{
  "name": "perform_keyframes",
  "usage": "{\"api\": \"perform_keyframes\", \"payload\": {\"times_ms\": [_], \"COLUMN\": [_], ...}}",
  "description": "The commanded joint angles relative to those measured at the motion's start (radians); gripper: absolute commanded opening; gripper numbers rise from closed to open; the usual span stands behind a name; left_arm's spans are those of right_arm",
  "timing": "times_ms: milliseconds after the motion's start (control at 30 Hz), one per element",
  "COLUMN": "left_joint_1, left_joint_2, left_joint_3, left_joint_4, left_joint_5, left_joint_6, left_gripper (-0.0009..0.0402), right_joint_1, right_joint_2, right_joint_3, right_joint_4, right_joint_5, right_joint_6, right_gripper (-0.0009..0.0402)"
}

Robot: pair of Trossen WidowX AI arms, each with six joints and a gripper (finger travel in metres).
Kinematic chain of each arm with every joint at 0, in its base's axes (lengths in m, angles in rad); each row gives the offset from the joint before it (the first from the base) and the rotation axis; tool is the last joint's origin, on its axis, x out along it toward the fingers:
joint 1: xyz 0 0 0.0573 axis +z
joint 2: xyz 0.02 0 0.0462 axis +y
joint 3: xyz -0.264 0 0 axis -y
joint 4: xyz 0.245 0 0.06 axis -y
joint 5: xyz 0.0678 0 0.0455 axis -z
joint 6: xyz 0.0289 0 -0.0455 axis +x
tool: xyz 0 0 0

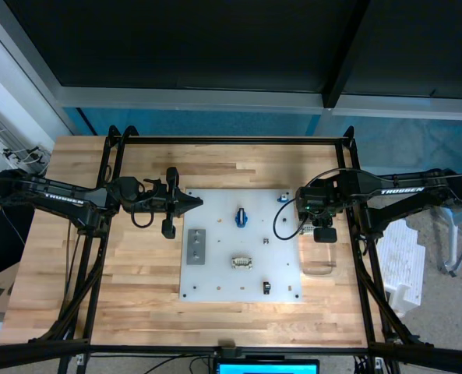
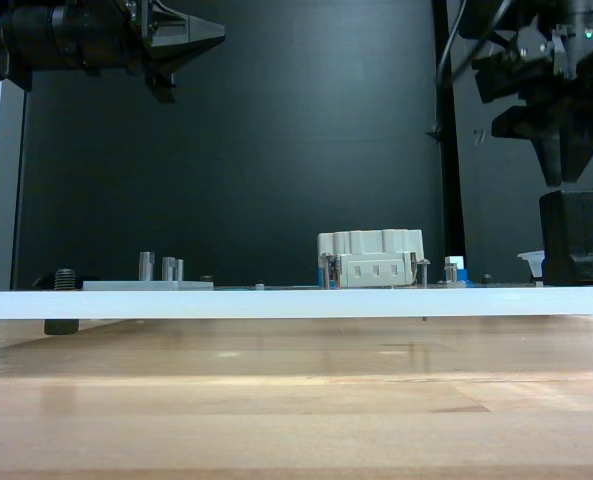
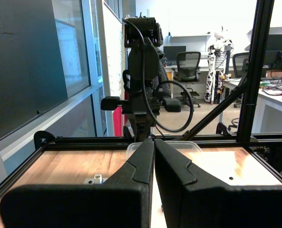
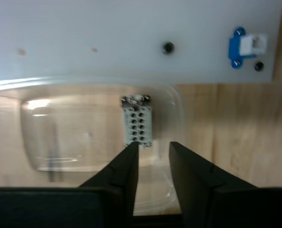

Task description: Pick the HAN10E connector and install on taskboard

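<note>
Approach step: right gripper (image 4: 153,145), fingers slightly apart, is hovering centre right in the high view over the small pale-grey rectangular HAN10E connector (image 4: 137,124) lying in a clear plastic tray (image 4: 74,137); descending squarely is needed next. Left gripper (image 3: 154,142), fingers together, is hanging over the white square taskboard (image 1: 215,288)

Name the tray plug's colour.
Pale grey plug, right wrist view; right gripper above, left gripper aloft.

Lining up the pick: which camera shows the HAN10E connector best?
Right wrist view: the HAN10E connector lies in the clear tray, contacts plain, beneath the open right gripper. The high view shows only the tray under that gripper; low and left wrist views miss it. The left gripper hangs shut over the far left corner of the taskboard.
</note>
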Motion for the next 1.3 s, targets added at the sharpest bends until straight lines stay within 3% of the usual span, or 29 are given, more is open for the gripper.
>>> {"api": "perform_keyframes", "payload": {"times_ms": [33, 133, 267, 367, 800, 1300], "left_joint_1": [0.0, 0.0, 0.0, 0.0, 0.0, 0.0], "left_joint_2": [0.0, 0.0, 0.0, 0.0, 0.0, 0.0], "left_joint_3": [0.0, 0.0, 0.0, 0.0, 0.0, 0.0], "left_joint_4": [0.0, 0.0, 0.0, 0.0, 0.0, 0.0], "left_joint_5": [0.0, 0.0, 0.0, 0.0, 0.0, 0.0], "left_joint_6": [0.0, 0.0, 0.0, 0.0, 0.0, 0.0], "left_gripper": [0.0001, 0.0001, 0.0001, 0.0001, 0.0001, 0.0001], "right_joint_1": [0.0, 0.002, 0.011, 0.016, 0.033, 0.037], "right_joint_2": [0.0, 0.0, 0.0, 0.0, 0.002, 0.023], "right_joint_3": [-0.025, -0.027, -0.031, -0.043, -0.176, -0.238], "right_joint_4": [0.019, 0.032, 0.031, 0.046, 0.168, 0.25], "right_joint_5": [0.006, 0.005, -0.036, -0.036, -0.051, -0.043], "right_joint_6": [0.06, 0.113, 0.147, 0.166, 0.164, 0.184], "right_gripper": [0.0142, 0.0172, 0.0197, 0.0206, 0.0209, 0.0209]}}
